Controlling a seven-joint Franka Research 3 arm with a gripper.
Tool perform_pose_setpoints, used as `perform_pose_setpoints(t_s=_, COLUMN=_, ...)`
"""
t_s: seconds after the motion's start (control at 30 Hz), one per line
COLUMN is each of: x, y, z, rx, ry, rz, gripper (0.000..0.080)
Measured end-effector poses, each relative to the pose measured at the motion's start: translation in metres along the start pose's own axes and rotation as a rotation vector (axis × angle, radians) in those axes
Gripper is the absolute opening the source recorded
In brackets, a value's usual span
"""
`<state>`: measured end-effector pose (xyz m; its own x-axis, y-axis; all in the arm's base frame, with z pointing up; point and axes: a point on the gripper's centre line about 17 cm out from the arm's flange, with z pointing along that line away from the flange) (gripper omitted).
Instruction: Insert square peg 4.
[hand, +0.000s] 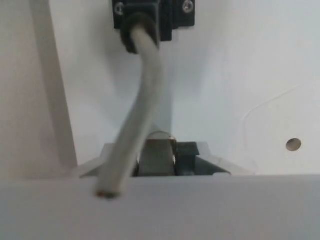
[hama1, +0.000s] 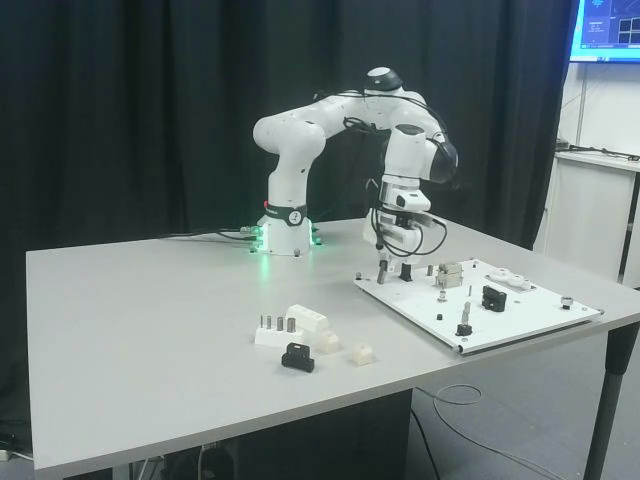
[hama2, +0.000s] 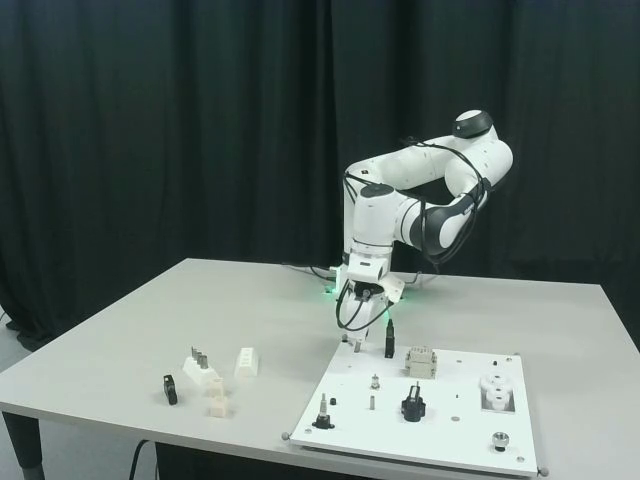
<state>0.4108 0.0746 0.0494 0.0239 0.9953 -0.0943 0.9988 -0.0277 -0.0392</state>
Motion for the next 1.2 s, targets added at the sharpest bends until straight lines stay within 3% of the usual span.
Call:
perform_pose_setpoints(t_s=0.43, x=-0.0014, y=0.0032, z=0.0039, rx=-0.012, ry=-0.009, rz=0.004, gripper=0.0154)
perform_pose_setpoints(t_s=1.2, x=-0.0069, y=0.0008, z=0.004, rx=-0.006, ry=-0.02, rz=0.006, gripper=0.0154)
